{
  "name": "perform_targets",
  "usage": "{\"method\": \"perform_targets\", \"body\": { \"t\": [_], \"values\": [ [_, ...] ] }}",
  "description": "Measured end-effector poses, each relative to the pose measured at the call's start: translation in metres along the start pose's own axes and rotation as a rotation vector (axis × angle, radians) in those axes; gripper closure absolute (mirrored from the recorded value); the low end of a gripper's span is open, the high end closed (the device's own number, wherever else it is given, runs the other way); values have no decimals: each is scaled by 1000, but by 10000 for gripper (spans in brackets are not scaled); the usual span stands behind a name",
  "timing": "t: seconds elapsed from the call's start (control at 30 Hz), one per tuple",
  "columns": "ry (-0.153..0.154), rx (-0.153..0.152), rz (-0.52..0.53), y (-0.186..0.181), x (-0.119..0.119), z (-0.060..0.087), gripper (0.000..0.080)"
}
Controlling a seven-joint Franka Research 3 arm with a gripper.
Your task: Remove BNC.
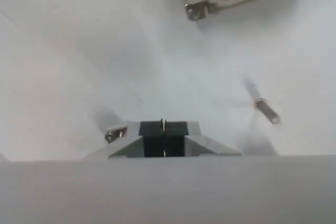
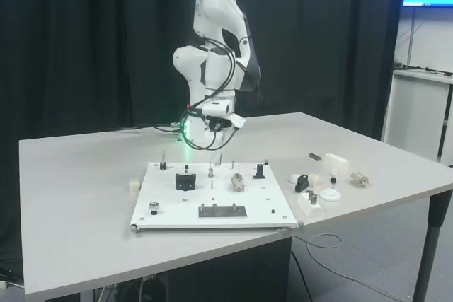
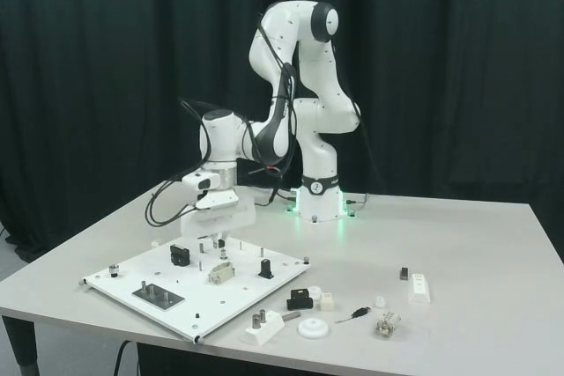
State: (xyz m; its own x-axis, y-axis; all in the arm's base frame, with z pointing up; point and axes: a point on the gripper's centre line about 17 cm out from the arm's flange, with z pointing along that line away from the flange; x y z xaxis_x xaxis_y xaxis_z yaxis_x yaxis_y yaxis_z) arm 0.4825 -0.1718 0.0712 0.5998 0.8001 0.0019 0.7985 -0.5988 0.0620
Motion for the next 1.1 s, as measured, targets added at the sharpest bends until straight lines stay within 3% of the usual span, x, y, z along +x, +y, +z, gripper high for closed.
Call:
{"method": "perform_targets", "body": {
  "t": [0.37, 0.77, 1.1],
  "values": [
    [20, -8, 63, 8, 5, -25, 802],
    [33, -23, 98, 15, 9, -42, 803],
    [14, -26, 113, 19, 7, -54, 803]
  ]
}}
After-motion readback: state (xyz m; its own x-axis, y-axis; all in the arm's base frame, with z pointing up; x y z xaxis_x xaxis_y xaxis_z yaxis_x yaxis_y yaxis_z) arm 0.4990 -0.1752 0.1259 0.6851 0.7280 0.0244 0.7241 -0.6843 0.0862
